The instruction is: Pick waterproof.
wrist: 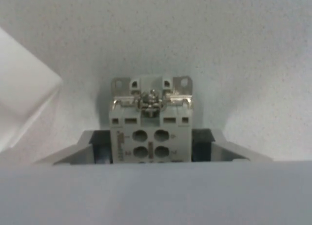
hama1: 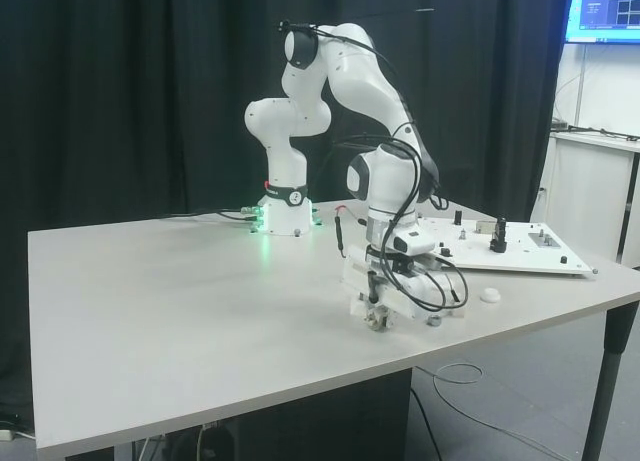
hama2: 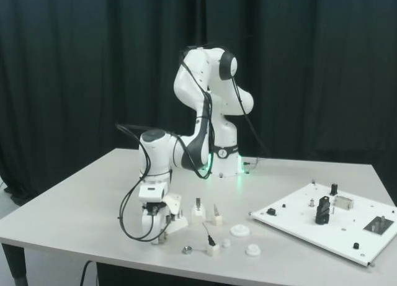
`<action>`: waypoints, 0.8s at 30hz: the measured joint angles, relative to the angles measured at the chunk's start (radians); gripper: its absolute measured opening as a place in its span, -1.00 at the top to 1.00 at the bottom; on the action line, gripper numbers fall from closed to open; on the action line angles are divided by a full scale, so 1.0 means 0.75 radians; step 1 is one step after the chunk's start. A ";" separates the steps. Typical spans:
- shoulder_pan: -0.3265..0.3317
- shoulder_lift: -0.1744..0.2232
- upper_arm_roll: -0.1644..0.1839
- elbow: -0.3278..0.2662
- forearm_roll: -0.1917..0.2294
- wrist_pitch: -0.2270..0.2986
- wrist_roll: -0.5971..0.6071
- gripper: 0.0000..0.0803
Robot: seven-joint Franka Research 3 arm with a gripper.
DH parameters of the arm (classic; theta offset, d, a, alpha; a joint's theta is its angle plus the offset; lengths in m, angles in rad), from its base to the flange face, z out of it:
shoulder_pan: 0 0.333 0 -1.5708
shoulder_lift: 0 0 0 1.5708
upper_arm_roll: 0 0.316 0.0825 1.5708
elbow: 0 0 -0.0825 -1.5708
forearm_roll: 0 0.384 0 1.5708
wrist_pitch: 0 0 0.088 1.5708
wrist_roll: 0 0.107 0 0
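- Grey table (hama1: 180, 291) is backed by black curtains (hama1: 130, 91); a white board (hama2: 322, 224) is seen well off to the gripper's side.
- Connector (wrist: 150, 122) is held between the closed-in fingers of the gripper (wrist: 151, 154), just above the table.
- No legible markings are resolved on it.

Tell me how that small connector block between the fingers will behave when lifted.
The connector block looks like rigid moulded plastic with metal clips, so probably stiff and light. Its flat, boxy sides suggest it won't roll. Held only at its lower part, it might tilt in the gripper.
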 joint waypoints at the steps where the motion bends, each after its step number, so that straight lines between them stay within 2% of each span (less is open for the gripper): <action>1: 0.000 0.000 -0.001 0.002 0.000 -0.003 0.001 0.21; 18: 0.000 -0.015 -0.011 0.068 0.005 -0.123 0.014 0.21; 24: 0.000 -0.015 -0.012 0.082 0.012 -0.143 0.015 0.21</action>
